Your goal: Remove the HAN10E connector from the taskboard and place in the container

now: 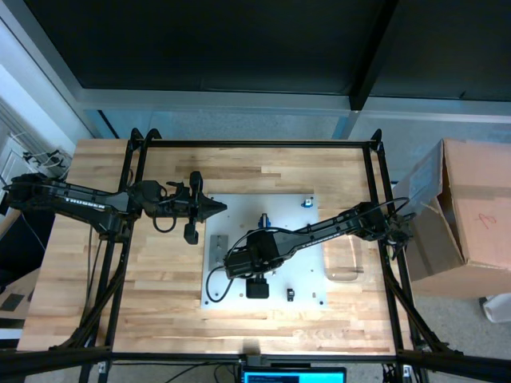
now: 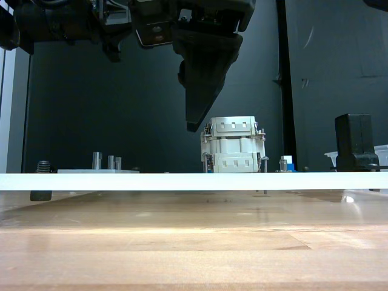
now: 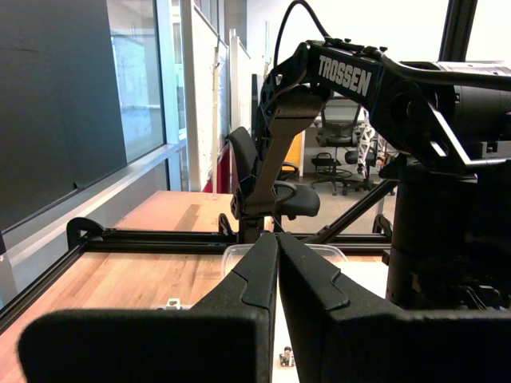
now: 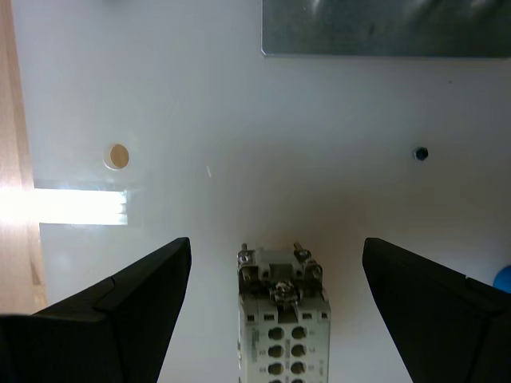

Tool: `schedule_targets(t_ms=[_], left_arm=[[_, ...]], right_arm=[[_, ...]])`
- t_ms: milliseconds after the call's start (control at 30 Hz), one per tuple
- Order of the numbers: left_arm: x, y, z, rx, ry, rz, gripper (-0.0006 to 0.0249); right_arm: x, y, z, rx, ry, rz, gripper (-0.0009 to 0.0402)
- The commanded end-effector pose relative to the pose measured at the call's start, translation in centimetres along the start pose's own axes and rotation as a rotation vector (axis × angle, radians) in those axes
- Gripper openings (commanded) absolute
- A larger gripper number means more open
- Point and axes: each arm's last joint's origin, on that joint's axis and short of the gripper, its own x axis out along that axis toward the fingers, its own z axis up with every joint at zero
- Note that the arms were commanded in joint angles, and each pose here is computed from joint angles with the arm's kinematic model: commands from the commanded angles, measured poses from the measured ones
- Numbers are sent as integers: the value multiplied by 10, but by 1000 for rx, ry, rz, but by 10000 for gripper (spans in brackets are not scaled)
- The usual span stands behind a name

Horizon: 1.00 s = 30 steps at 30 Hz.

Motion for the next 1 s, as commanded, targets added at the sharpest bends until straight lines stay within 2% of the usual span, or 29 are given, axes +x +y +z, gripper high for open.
schedule_targets(t_ms=[33, 200, 500, 700, 1000], left_arm=[[0, 0, 0, 0, 0, 0, 0], [0, 0, 0, 0, 0, 0, 0], [0, 0, 0, 0, 0, 0, 0], [0, 0, 0, 0, 0, 0, 0], [0, 0, 0, 0, 0, 0, 0]], right_arm=[[4, 1, 1, 3, 1, 5, 302], [10, 1, 1, 2, 12, 15, 285], [19, 1, 1, 4, 7, 16, 229], [28, 1, -2, 5, 7, 18, 185], [31, 1, -4, 4, 13, 15, 105]])
